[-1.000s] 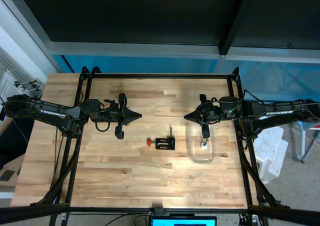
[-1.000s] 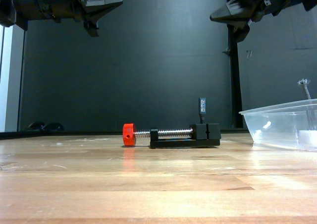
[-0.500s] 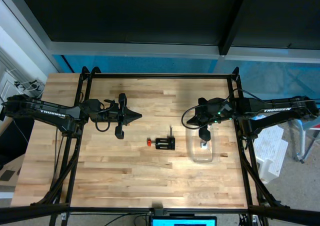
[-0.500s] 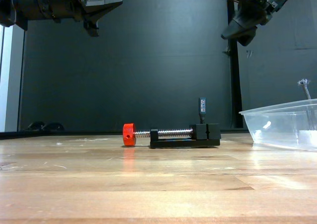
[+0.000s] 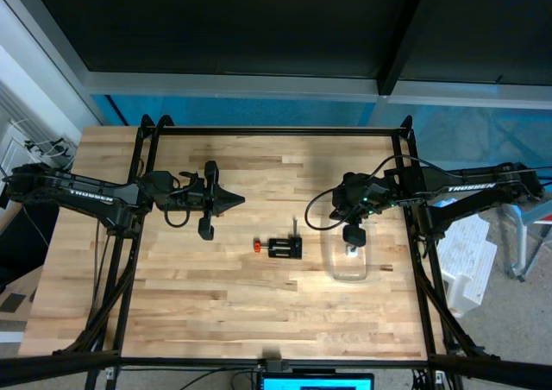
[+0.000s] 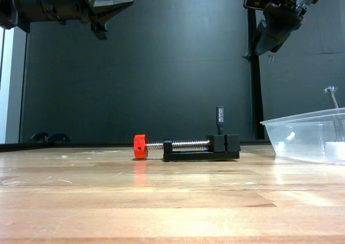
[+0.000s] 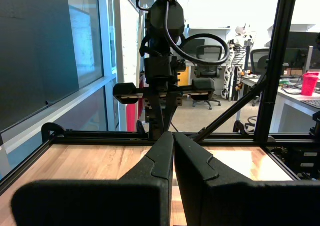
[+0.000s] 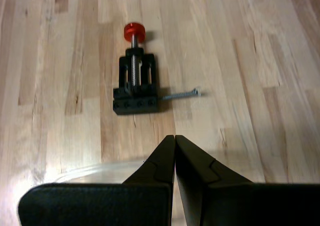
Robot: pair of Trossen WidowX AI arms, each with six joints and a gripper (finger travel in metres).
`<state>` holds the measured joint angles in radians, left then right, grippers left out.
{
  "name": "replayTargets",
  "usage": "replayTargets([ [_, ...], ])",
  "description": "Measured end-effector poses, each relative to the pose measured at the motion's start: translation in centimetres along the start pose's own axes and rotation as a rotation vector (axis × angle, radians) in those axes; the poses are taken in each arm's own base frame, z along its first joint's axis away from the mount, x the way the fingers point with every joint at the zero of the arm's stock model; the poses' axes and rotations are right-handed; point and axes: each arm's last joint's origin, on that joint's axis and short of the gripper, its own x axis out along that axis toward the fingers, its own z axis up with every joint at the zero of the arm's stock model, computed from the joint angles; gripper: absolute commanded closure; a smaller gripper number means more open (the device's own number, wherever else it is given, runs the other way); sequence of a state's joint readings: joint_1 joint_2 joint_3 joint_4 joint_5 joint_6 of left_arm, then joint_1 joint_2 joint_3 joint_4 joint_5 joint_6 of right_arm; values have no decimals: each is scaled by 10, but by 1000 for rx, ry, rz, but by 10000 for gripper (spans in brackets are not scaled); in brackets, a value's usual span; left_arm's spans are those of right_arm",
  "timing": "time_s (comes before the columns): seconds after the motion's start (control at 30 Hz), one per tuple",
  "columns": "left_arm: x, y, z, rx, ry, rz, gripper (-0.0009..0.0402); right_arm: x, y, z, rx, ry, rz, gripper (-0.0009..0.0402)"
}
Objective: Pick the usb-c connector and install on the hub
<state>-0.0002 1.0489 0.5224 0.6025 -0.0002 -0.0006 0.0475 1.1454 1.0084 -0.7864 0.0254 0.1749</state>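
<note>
Wood [image 5: 216, 295] under left claw [image 7: 173, 134], right claw [image 8: 175, 137]

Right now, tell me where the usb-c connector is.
High view: the usb-c connector lies in the clear tray, right of the hub, near the raised right gripper; the left gripper hangs far left.

Right gripper [image 8: 174, 138]: fingers closed together, over rim of clear tray [image 8: 95, 170].
Hub [image 8: 135, 88]: on wooden table [image 8: 240, 61], red knob [image 8: 134, 32] away from gripper.
Coiled wire [image 8: 180, 93]: just beside hub.
</note>
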Motion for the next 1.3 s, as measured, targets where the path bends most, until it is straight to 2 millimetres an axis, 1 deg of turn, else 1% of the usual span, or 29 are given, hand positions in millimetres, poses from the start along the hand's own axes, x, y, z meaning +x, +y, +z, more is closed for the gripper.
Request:
replayTargets([
  [0.3,0,0,0,0,0,0,393,2,3,-5,-13,94,-8,393],
  [0.5,0,0,0,0,0,0,393,3,10,-9,-47,132,2,393],
  [0.73,0,0,0,0,-1,0,393,1,21,-17,-109,174,-29,393],
  [1.03,0,0,0,0,0,0,393,-1,28,-26,-99,246,-50,392],
  [1.13,0,0,0,0,0,0,393,-1,33,-29,-105,258,-42,380],
  [1.3,0,0,0,0,0,0,393,5,40,-32,-106,305,-51,334],
])
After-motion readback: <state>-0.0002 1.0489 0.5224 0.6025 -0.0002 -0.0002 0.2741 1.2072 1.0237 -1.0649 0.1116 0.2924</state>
